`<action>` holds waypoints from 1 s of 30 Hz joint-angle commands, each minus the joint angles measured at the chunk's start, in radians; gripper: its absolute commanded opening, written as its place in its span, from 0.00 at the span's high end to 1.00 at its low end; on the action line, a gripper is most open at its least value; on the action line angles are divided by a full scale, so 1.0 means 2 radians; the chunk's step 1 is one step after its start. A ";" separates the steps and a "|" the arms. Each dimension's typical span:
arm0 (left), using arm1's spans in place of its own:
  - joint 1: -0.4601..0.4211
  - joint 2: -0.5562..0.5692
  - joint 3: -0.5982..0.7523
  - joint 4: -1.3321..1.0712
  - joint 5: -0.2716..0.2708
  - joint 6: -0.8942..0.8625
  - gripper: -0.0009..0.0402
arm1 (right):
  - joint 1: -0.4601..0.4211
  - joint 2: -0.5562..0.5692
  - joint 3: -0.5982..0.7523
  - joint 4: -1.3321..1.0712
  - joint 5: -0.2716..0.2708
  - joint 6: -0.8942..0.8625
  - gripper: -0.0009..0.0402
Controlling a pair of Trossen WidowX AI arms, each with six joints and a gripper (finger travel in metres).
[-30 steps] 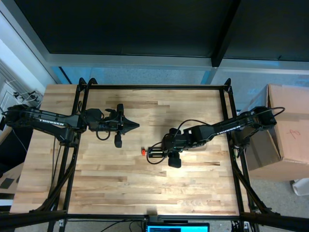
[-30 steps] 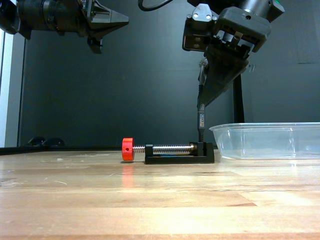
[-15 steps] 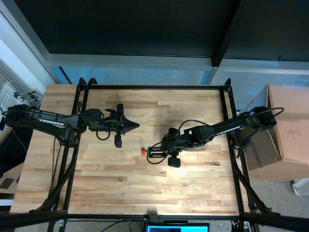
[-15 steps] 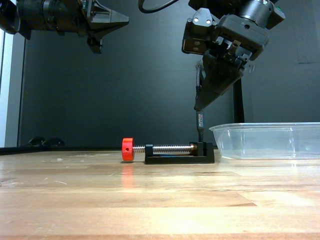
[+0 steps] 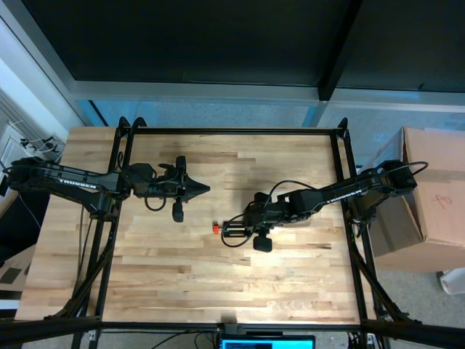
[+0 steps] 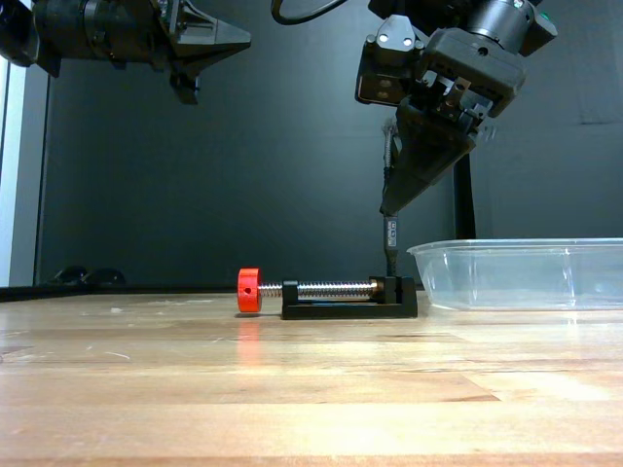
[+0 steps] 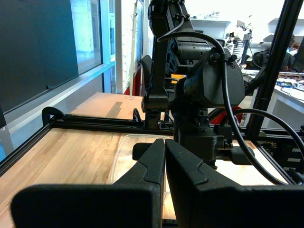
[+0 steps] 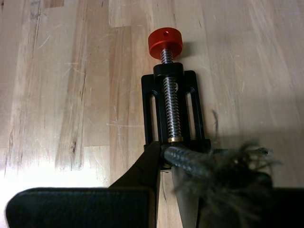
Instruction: Remove the USB-C connector from the USB-C receptacle and place in the container
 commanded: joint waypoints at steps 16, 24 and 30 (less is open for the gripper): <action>0.000 0.000 0.000 0.000 0.000 0.000 0.98 | 0.002 -0.036 0.002 0.002 0.002 0.000 0.98; 0.000 0.000 0.000 0.000 0.000 0.000 0.98 | 0.005 -0.059 0.002 -0.002 0.002 0.006 0.98; 0.000 0.000 0.000 0.003 0.000 0.000 0.98 | 0.028 -0.079 -0.003 -0.035 -0.002 0.012 0.98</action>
